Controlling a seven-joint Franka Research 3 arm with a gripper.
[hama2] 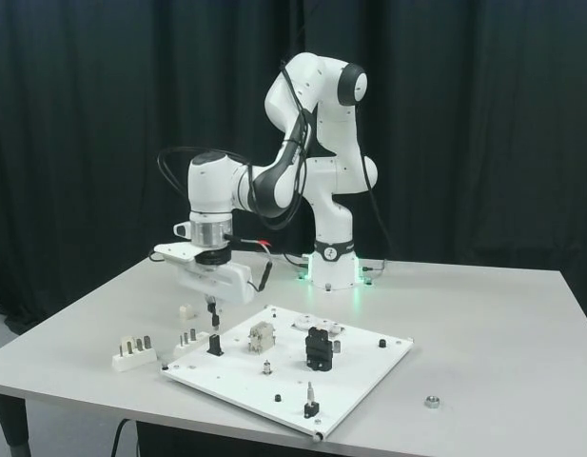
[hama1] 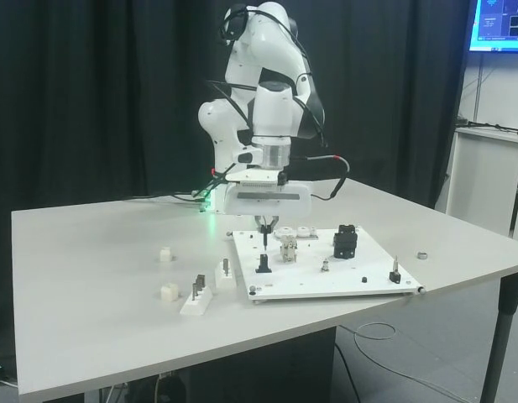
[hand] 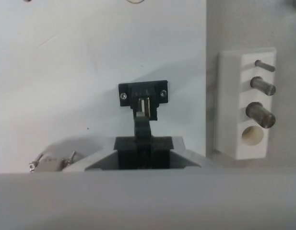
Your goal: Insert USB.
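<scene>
The gripper (hand: 143,143) clenches the plug (hand: 142,125). Keep it vertical, centred over the socket (hand: 143,97) at 12 o'clock; press gently.

Bare white board (hand: 66,72) surrounds the black socket (hand: 143,98); peg block (hand: 243,110) stands aside.

Pincer (hama1: 264,227) w/ USB plug (hama1: 264,239) above socket (hama1: 264,265)

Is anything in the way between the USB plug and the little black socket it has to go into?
Nothing visible blocks it. The tool holds the USB plug right above the black socket on the white board, lined up with its opening.
</scene>
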